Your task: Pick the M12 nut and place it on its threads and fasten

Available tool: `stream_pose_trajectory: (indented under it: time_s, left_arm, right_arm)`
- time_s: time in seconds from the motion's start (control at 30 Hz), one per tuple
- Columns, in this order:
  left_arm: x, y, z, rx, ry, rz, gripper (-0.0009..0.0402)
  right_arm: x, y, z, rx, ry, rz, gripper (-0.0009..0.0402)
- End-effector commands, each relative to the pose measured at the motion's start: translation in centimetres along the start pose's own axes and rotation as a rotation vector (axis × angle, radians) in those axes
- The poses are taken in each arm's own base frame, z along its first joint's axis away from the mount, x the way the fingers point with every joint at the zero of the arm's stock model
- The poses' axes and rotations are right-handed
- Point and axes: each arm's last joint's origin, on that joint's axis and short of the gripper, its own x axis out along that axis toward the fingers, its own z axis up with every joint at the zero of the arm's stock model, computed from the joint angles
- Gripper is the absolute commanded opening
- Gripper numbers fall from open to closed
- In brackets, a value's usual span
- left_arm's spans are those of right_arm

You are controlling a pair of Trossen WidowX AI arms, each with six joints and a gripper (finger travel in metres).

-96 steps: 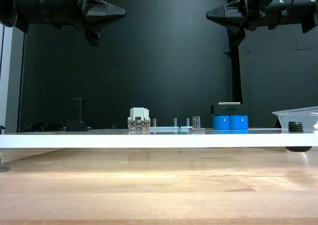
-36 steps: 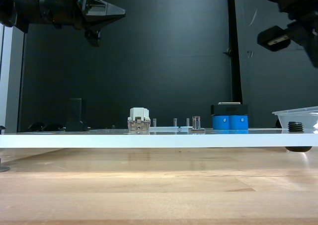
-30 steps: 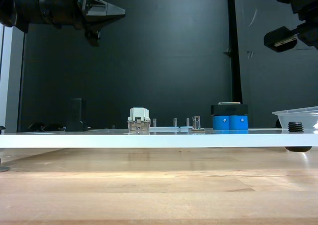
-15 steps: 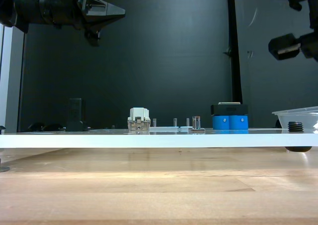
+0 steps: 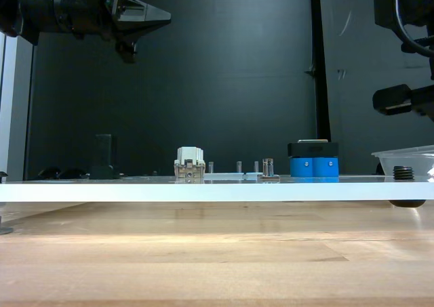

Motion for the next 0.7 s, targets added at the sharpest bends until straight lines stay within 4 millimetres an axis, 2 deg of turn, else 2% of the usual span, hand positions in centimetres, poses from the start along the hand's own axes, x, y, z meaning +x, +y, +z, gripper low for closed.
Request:
stream_pose_trajectory:
  time_s: [0.03, 0.33, 0.7]
  left_arm:
    - [0.0, 0.0, 0.0, 0.0, 0.0, 0.0, 0.0]
    - [0.0, 0.0, 0.0, 0.0, 0.0, 0.0, 0.0]
    - [0.0, 0.0, 0.0, 0.0, 0.0, 0.0, 0.0]
  right_arm:
    - [0.4, 0.0, 0.1, -0.004, -0.011, -0.011, 0.0184]
    - [1.5, 0.1, -0.1, -0.015, 0.005, -0.046, 0.0205]
    - [2.5, 0.2, 0.5, -0.03, 0.032, -0.033, 0.0195]
